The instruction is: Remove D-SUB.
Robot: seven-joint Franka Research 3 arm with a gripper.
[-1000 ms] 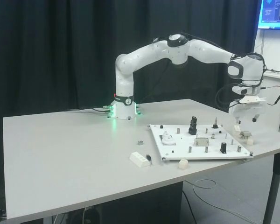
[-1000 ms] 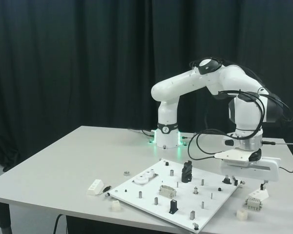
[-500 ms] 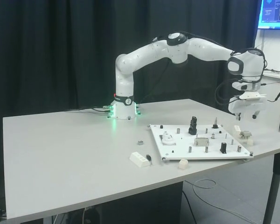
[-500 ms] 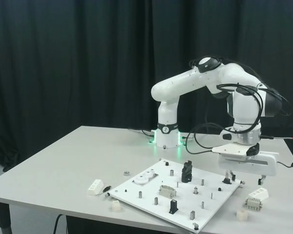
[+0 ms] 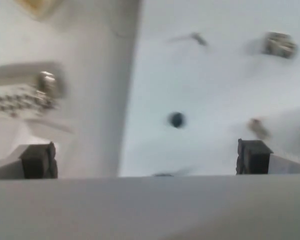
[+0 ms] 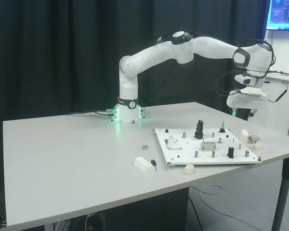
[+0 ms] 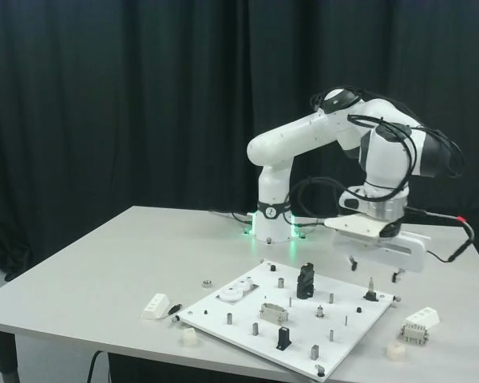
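Change: the tool [image 7: 374, 270] has risen and drawn back from over the D-SUB [image 7: 419, 325]; it now hangs higher, over the corner of the board [image 7: 247, 317] nearest that part.
Tool state: released; in the wrist view the two fingertips [image 5: 37, 160] stand wide apart with nothing between them.
D-SUB: one, lying on the desk [image 7: 120, 255] just beside the board's edge, off the board and apart from the tool.
Board: one, white, flat on the desk, with small pegs and fittings.
Black upright parts on board: two, a tall one [image 7: 305, 281] and a shorter one [image 7: 284, 338].
Grey connector on board: one [image 7: 273, 313], near the middle.
White cubes on desk: two, one [image 7: 190, 337] by the board's near corner and one [image 7: 396, 350] close to the D-SUB.
White block: one [image 7: 156, 306], on the desk near the board.
Arm: one [image 6: 154, 53], white, rising from its green-lit base [image 6: 125, 111], elbow high, forearm reaching out, wrist bent so the tool points down.
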